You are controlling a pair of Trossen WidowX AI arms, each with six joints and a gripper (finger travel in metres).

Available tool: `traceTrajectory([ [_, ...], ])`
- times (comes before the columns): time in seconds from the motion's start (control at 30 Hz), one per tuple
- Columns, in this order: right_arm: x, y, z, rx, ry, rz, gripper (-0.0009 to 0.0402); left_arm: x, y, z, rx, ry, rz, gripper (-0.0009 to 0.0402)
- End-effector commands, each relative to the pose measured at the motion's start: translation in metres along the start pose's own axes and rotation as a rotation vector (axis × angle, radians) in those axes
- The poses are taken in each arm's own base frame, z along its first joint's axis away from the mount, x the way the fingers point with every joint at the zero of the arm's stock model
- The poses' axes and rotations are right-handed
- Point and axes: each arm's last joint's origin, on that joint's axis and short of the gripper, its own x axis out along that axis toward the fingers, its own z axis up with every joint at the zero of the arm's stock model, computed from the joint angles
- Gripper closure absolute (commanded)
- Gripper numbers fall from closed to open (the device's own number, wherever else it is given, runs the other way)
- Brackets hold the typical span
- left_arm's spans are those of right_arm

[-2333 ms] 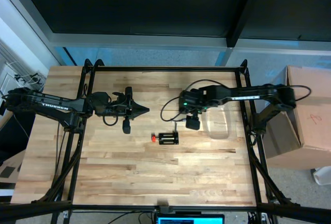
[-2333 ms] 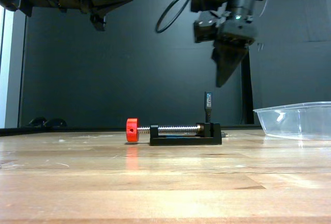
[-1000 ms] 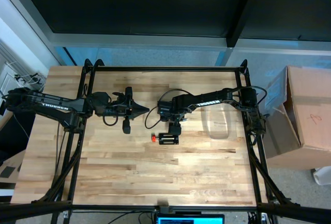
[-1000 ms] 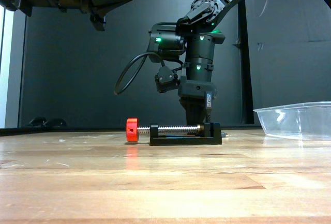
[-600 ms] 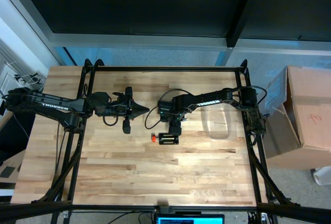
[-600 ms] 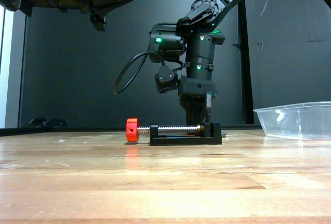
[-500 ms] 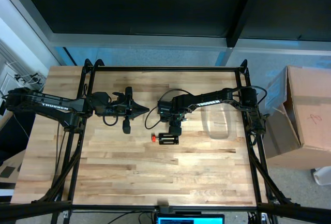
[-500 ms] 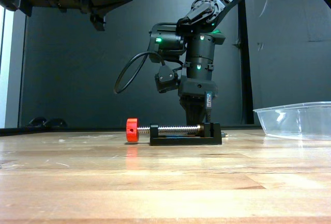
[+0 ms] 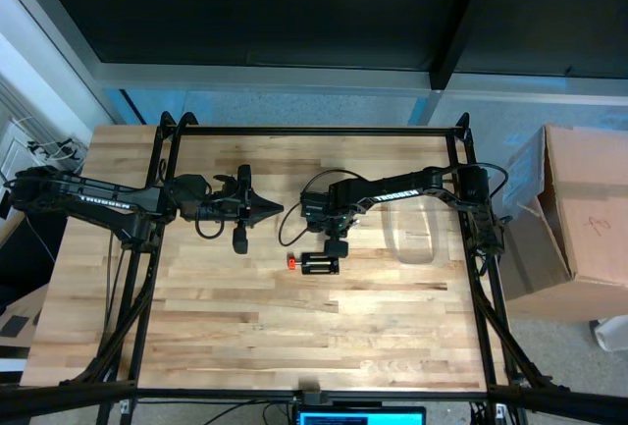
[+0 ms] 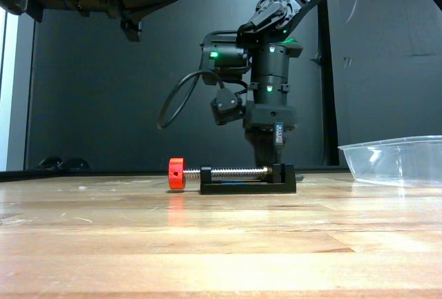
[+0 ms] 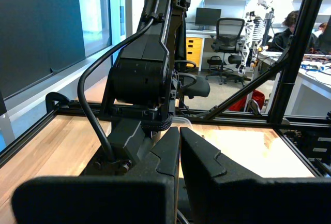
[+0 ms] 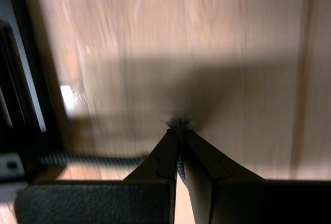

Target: Remove the USB-C connector from the USB-C receptacle and place in the container

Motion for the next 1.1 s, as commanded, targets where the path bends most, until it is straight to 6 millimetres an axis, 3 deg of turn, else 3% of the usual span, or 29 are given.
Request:
traceTrajectory([
  [0.03,-0.015,-0.001,0.0,0.004,-0.04,0.001,0.0394,0.0,0.0,0.0,0.0,0.0,0.0,0.0393],
  [0.5,-0.067,-0.002,-0.026,0.077,-0.034,-0.04,0.0393,0.0,0.0,0.0,0.0,0.0,0.0,0.0393],
  [0.83,-0.088,-0.002,-0.09,0.144,-0.064,-0.04,0.0393,0.0,0.0,0.0,0.0,0.001,0.0,0.0393],
  [1.1,-0.09,-0.002,-0.139,0.206,-0.069,-0.053,0.0393,0.0,0.0,0.0,0.0,0.001,0.0,0.0393],
])
